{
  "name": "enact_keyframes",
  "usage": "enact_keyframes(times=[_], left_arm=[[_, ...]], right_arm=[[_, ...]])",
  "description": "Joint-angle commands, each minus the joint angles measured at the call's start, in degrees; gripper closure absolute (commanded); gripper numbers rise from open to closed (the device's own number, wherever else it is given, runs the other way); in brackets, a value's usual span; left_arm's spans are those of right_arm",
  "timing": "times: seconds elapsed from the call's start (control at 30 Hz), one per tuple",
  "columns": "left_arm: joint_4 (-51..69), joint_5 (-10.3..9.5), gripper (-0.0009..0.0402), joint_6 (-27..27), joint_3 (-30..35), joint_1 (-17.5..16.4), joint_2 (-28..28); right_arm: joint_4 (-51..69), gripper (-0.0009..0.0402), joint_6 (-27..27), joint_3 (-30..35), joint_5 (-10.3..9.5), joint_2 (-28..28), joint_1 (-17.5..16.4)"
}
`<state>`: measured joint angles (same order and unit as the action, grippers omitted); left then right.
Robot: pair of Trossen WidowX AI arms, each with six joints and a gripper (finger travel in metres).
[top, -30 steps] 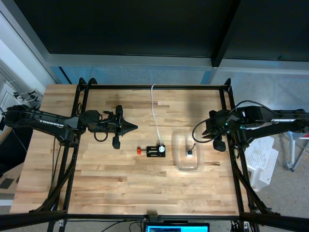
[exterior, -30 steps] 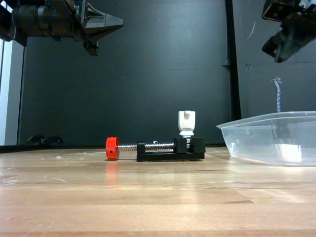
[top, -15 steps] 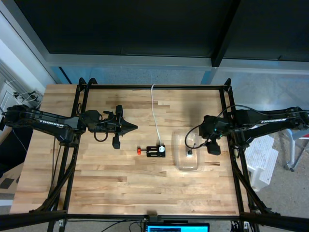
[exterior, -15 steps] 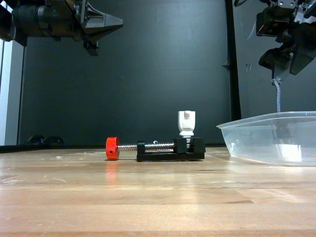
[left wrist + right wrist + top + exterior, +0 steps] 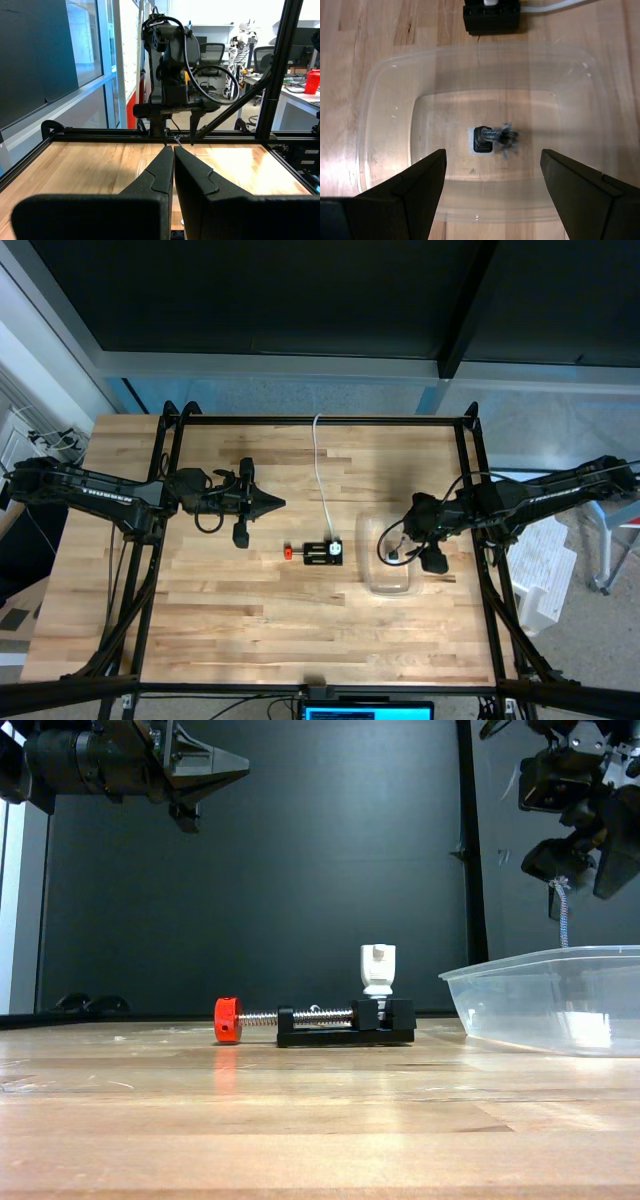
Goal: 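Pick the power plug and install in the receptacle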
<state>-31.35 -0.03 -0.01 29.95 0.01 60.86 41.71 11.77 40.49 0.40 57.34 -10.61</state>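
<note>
Right wrist view: we see the power plug (image 5: 482, 139) in the clear tray (image 5: 385, 115), almost straight below the right gripper (image 5: 492, 155), jaws wide; the left gripper (image 5: 268, 504), closed, hangs well apart.

1. I am counting two claws of mine: the left gripper (image 5: 173, 150) hanging over the table's (image 5: 200, 620) left half, and the right gripper (image 5: 492, 152) hanging above the tray (image 5: 375, 100).
2. I am seeing one clear tray, sitting toward the table's right edge.
3. One power plug (image 5: 482, 139) is lying inside it.
4. One receptacle (image 5: 377, 965) is standing in one vise (image 5: 345, 1020).
</note>
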Motion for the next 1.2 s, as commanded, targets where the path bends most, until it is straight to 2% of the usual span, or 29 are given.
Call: enact_keyframes(times=[0.03,0.3,0.6,1.03,1.2], left_arm=[[0.0,0.0,0.0393,0.0,0.0,0.0,0.0],[0.0,0.0,0.0393,0.0,0.0,0.0,0.0],[0.0,0.0,0.0393,0.0,0.0,0.0,0.0],[0.0,0.0,0.0393,0.0,0.0,0.0,0.0],[0.0,0.0,0.0393,0.0,0.0,0.0,0.0]], right_arm=[[-2.0,0.013,0.0,-0.9,0.04,1.6,-0.1],[-5.4,0.013,-0.8,-1.6,1.07,6.4,-0.2],[-7.3,0.013,-0.8,-1.6,1.07,9.4,-1.2],[-10.6,0.013,-0.1,-3.5,1.64,9.9,-3.0],[-11.3,0.013,-0.1,-3.9,2.62,9.9,-3.3]])
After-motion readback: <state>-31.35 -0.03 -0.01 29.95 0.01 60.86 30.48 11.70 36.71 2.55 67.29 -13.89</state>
